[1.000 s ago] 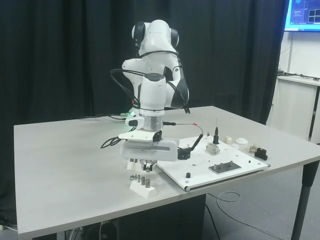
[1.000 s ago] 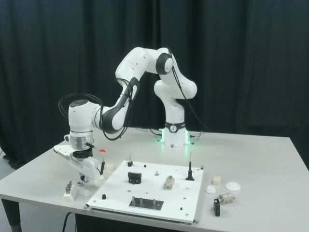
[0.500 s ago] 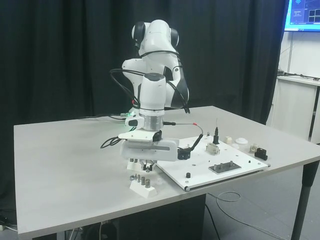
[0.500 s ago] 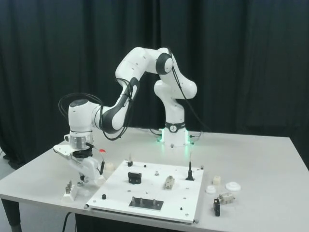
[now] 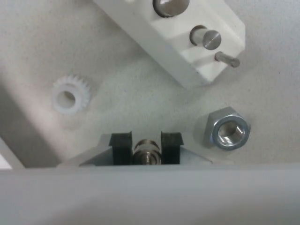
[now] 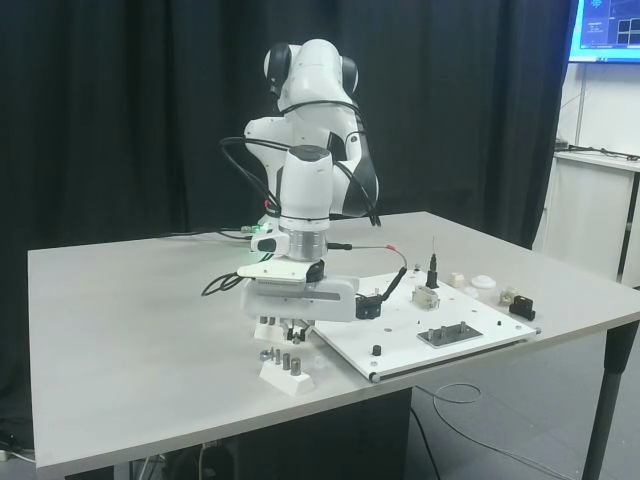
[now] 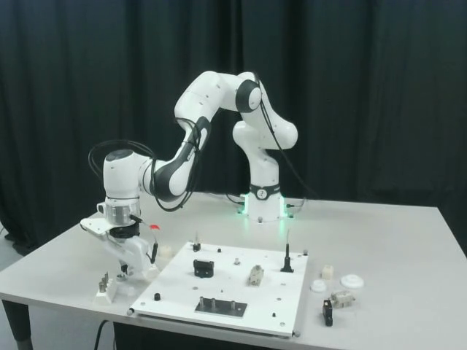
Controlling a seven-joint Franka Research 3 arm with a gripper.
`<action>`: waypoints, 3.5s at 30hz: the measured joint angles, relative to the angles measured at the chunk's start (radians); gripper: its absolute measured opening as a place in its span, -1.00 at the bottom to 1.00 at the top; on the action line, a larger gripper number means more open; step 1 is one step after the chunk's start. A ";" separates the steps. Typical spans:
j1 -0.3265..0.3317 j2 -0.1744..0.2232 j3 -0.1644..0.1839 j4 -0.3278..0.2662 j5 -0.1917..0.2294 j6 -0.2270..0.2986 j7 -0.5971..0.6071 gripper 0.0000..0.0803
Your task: Insert BNC.
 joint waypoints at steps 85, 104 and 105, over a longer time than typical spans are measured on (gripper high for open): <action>0.152 -0.238 -0.008 -0.193 -0.023 -0.095 -0.208 -0.69; 0.238 -0.342 -0.008 -0.365 -0.024 0.023 -0.187 -0.69; 0.242 -0.347 -0.008 -0.374 -0.024 0.028 -0.184 -0.69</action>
